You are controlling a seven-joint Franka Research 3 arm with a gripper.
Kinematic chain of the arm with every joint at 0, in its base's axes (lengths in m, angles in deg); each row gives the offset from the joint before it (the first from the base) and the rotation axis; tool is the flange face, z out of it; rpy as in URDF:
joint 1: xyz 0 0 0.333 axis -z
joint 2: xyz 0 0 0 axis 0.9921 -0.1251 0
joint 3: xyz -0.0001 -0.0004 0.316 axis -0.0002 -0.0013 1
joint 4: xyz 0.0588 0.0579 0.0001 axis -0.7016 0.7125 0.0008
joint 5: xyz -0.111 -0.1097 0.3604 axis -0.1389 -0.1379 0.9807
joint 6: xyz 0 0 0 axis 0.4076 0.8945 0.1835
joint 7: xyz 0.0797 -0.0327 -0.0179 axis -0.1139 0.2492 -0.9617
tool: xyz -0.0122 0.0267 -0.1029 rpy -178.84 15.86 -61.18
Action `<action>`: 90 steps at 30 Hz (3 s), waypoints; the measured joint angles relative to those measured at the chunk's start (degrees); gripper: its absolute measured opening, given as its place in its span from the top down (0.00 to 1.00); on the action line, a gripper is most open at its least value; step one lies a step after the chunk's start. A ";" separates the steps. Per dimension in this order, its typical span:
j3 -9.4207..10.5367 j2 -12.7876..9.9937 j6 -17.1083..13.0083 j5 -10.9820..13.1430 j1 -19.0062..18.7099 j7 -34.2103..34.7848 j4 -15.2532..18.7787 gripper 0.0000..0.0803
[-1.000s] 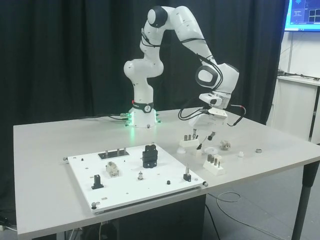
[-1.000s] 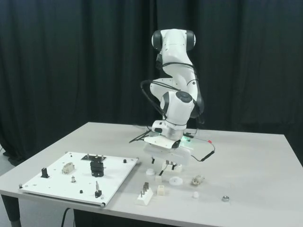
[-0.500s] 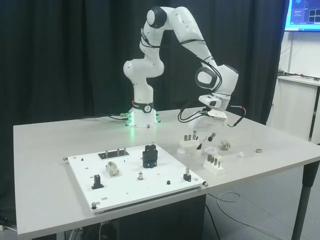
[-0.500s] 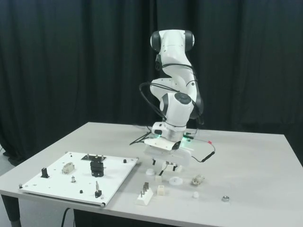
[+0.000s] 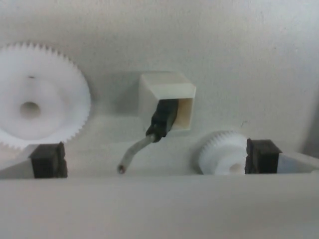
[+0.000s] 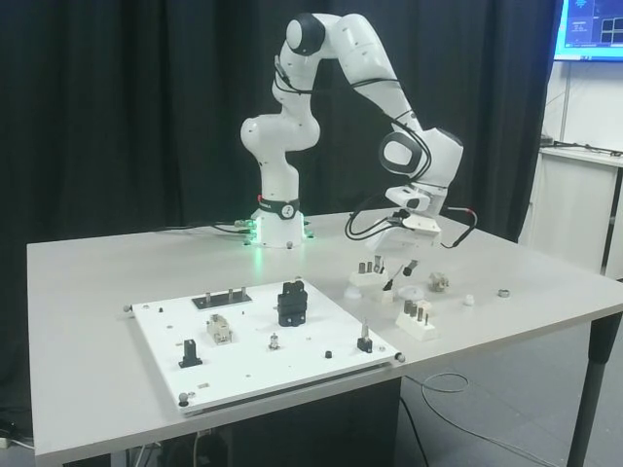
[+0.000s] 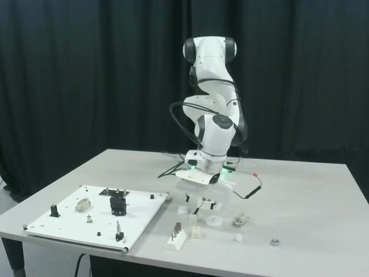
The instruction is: Pick USB.
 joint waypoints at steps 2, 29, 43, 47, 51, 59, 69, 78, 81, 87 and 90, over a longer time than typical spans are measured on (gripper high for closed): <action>0.00 0.00 -0.18 -0.03 0.10 0.00 0.12 0.00; -0.01 -1.05 -4.13 -1.24 1.79 0.00 0.70 0.00; -0.01 -1.64 -5.22 -1.61 2.50 0.00 0.73 0.00; -0.01 -1.77 -5.71 -1.90 2.61 0.00 0.81 0.00; -0.01 -1.89 -6.08 -2.49 2.69 0.00 0.87 0.00; -0.01 -2.20 -6.57 -3.19 2.87 0.00 0.88 0.42; -0.01 -2.29 -6.70 -3.47 2.93 -0.01 0.88 0.67; 0.03 -2.27 -6.90 -3.88 2.93 -0.07 0.82 0.92; 0.07 -2.20 -6.90 -4.22 2.93 -0.07 0.67 0.92; 0.11 -1.66 -6.79 -4.63 2.93 -0.09 0.36 0.92; 0.11 -1.07 -6.49 -4.64 2.93 -0.25 0.33 0.92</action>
